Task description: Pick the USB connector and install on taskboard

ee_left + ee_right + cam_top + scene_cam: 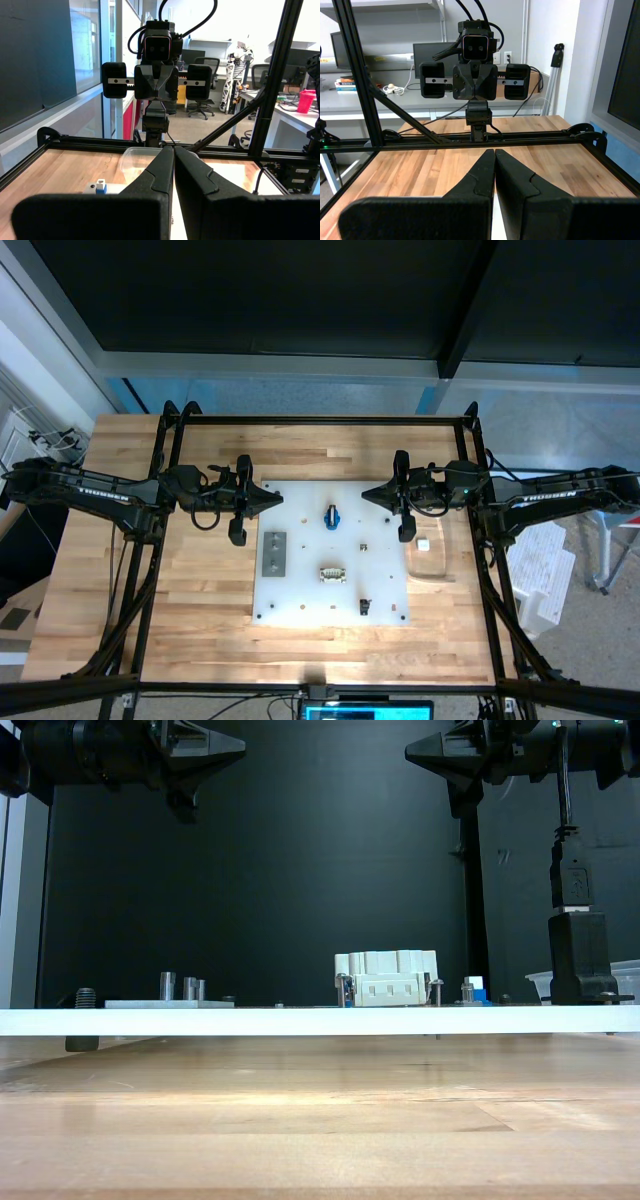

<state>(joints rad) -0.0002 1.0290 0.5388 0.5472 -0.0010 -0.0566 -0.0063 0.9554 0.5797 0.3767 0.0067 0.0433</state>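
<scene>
USB connector (pixel 573 885) upright in black fitting (pixel 580 960), near-right part of taskboard (pixel 300 585); cable (pixel 566 800) runs up from it. Nothing grips it.

Left gripper (pixel 272 498) high over board's far-left corner, jaws pressed together, empty. Right gripper (pixel 370 494) high over far edge, right of middle, jaws likewise closed, empty. Tips face each other, well apart.

On board: grey block (pixel 274 552) left, blue clip (pixel 332 516) far centre, silver socket (pixel 334 574) centre.

Clear tray (pixel 440 562) on table just right of board, small white piece (pixel 424 545) inside.
</scene>
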